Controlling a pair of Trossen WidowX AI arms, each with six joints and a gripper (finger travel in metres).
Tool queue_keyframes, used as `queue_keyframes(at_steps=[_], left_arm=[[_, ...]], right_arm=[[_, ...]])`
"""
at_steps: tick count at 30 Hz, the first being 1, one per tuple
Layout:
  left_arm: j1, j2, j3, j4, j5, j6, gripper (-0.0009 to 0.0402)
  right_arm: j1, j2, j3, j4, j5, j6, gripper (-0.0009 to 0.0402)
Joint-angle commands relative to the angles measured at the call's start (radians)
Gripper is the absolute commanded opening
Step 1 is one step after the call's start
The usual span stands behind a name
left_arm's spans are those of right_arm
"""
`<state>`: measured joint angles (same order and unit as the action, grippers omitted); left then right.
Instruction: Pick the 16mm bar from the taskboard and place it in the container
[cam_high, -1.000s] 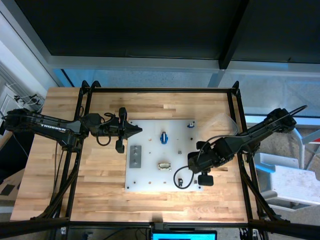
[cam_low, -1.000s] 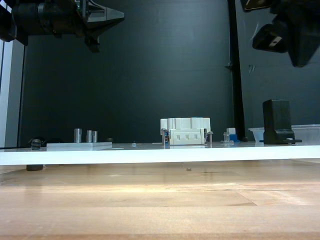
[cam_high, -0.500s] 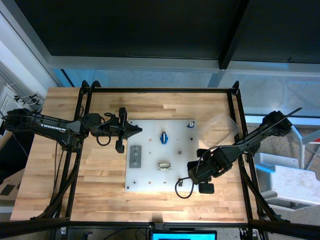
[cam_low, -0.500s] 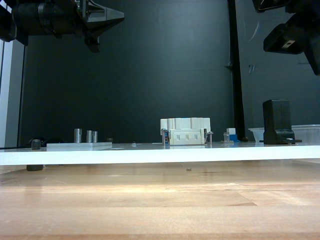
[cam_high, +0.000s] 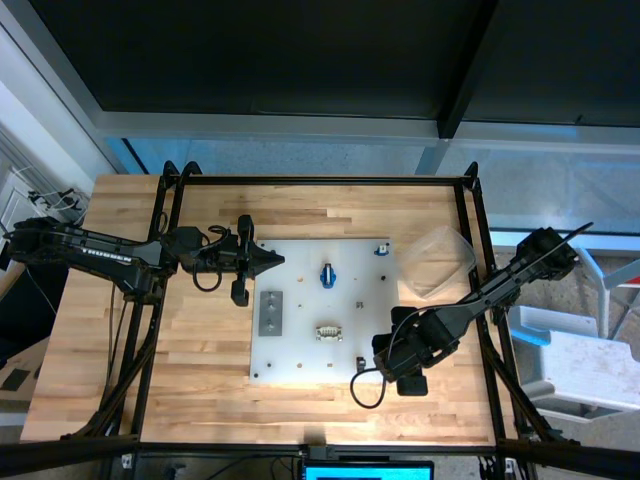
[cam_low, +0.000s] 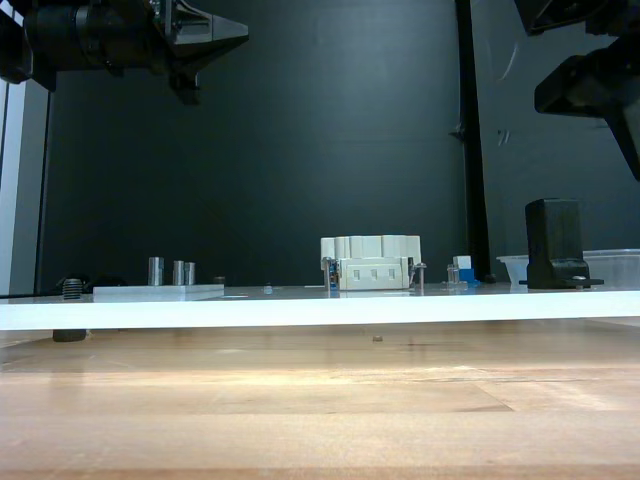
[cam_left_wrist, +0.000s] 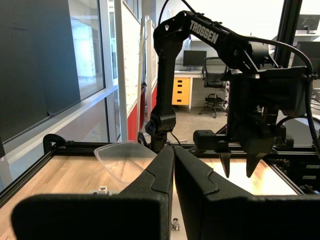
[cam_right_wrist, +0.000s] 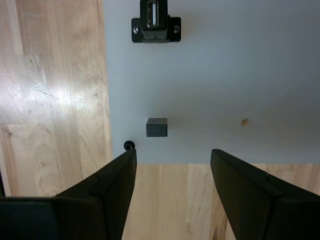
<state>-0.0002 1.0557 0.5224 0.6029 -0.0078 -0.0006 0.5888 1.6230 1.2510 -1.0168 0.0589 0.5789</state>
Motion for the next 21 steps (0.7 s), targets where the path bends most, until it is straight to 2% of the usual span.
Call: queue_keyframes(at_steps=[1, 21], left_arm=[[0.0, 0.0, 0.0, 0.0, 0.0, 0.0, 0.0], [0.0, 0.0, 0.0, 0.0, 0.0, 0.0, 0.0]], right_arm=[[0.002, 0.01, 0.0, 0.008, 0.003, 0.0, 0.0226], [0.014, 0.083, -0.007, 0.046, 0.027, -0.033, 0.0228]])
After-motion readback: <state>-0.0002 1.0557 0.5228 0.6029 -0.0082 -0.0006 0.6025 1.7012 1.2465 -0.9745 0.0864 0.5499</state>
